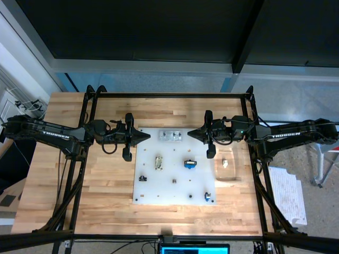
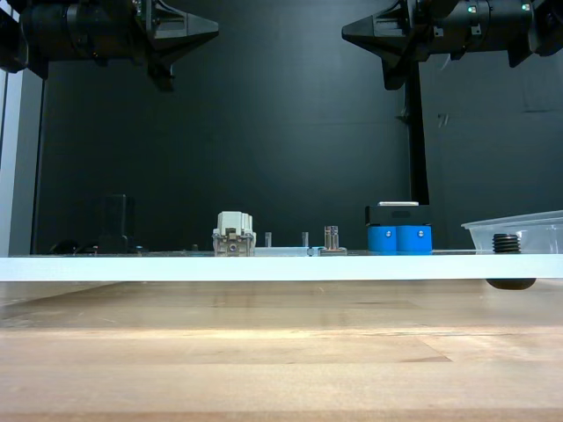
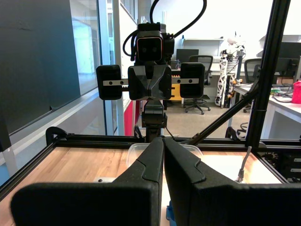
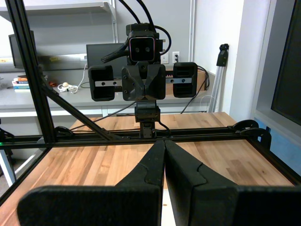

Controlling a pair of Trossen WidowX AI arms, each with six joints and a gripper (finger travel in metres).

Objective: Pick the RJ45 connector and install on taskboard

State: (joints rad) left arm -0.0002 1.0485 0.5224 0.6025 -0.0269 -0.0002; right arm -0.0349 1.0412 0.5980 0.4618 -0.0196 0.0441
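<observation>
Wooden table (image 1: 74,180) carries the white taskboard (image 1: 159,188) at centre; a clear plastic tray (image 1: 237,169) lies just beside its right edge.

Robotics lab on an office floor, as I read it: wooden worktop (image 1: 63,174) in a black frame (image 1: 169,96), office chair (image 3: 197,96) and desk (image 3: 287,104) behind, monitor (image 4: 101,52) on a bench (image 4: 23,96). Left tool (image 1: 147,136) and right tool (image 1: 189,134) hang closed, high over the taskboard's (image 1: 159,185) far end.
</observation>
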